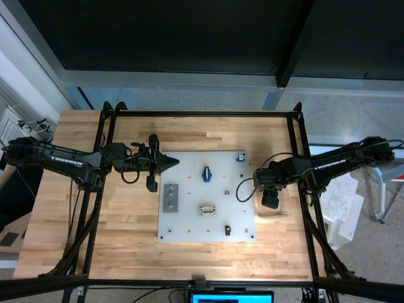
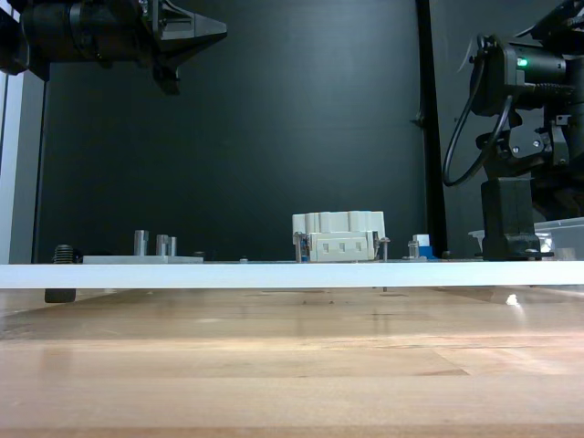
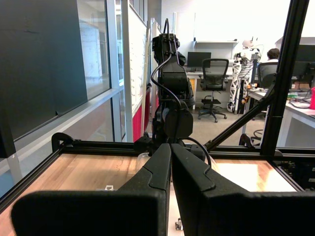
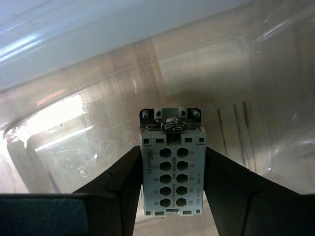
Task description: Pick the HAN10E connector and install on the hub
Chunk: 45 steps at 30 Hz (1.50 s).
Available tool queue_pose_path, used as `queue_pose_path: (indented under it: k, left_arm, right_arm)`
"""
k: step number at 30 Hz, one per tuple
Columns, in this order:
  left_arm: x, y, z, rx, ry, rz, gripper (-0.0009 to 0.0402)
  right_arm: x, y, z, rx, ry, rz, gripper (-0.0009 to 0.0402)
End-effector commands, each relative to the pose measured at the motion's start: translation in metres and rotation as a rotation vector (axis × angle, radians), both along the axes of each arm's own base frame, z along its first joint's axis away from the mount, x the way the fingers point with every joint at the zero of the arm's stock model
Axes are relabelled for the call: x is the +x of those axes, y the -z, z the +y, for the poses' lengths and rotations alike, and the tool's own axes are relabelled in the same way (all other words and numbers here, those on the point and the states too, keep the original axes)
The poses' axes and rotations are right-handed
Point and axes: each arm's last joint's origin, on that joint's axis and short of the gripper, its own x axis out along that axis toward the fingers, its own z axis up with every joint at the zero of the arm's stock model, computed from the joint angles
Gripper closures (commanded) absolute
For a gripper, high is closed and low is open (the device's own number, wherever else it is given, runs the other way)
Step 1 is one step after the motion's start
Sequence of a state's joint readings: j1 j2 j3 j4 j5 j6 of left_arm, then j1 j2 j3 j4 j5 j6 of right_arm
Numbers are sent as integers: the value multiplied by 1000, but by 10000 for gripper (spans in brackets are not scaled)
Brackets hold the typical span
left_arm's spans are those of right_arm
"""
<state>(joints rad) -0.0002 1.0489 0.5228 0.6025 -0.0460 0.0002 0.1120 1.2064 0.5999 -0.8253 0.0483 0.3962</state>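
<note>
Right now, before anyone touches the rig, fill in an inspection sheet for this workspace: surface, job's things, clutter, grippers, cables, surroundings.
Surface: wooden table carrying a white task board.
Job's things: HAN10E connector gripped over a clear tray, off the board; hub on the board.
Clutter: grey metal block, blue upright part and small black part, all on the board.
Grippers: left gripper shut, high over the board's left edge; right gripper shut on the connector, low at the tray.
Cables: left wrist cable and right wrist cable, both looped.
Surroundings: black frame; laptop screen at the near edge.
</note>
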Motion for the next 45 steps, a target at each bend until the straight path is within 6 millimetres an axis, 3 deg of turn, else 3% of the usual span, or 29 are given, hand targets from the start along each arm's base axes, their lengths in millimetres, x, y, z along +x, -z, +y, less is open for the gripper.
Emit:
queue_pose_path:
  k: [1, 9, 18, 26, 45]
  left_arm:
    - [0, 0, 0, 0, 0, 0, 393]
    - [0, 0, 0, 0, 0, 0, 393]
    - [0, 0, 0, 0, 0, 0, 393]
    - [0, 0, 0, 0, 0, 0, 393]
    - [0, 0, 0, 0, 0, 0, 393]
  right_arm:
    - [3, -4, 0, 0, 0, -16, 338]
    - [9, -25, 1, 7, 39, -15, 375]
    - [16, -58, 15, 25, -157, -32, 380]
    - [27, -66, 30, 11, -237, -32, 380]
    - [133, -78, 62, -23, -254, -26, 380]
